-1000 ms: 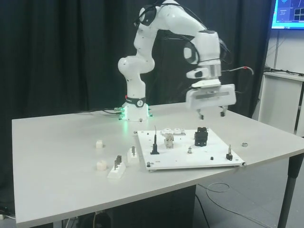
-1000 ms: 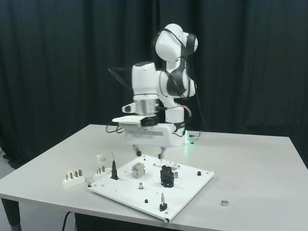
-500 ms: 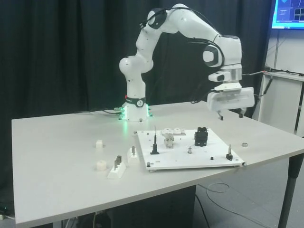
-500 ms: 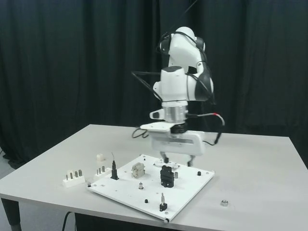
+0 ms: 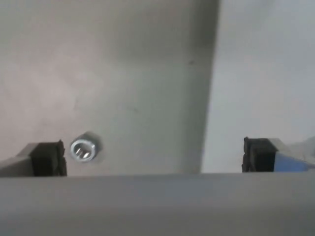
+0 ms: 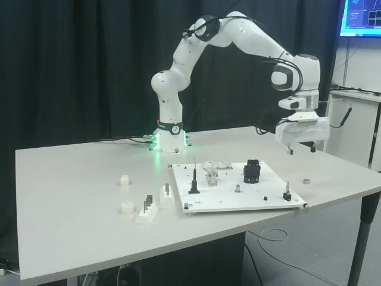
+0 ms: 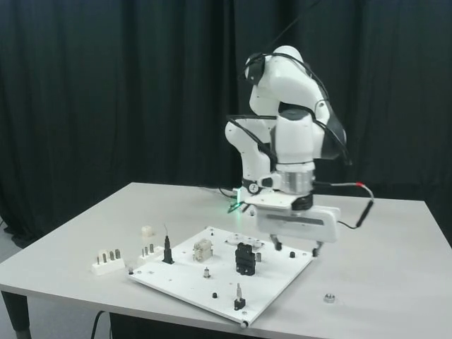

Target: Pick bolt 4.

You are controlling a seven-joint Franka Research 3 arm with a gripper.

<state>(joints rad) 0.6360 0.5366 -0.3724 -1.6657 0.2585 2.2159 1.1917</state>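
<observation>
Item: small hexagonal metal nut-like fastener [image 5: 83, 149], taken as bolt 4, loose on grey table [image 6: 71, 179] beyond white assembly board [image 6: 238, 193] | Tool: white two-finger gripper [image 6: 301, 146] released, empty, raised above table near fastener | Step: approach | Next: centre fastener between fingertips, descend, clench.
</observation>
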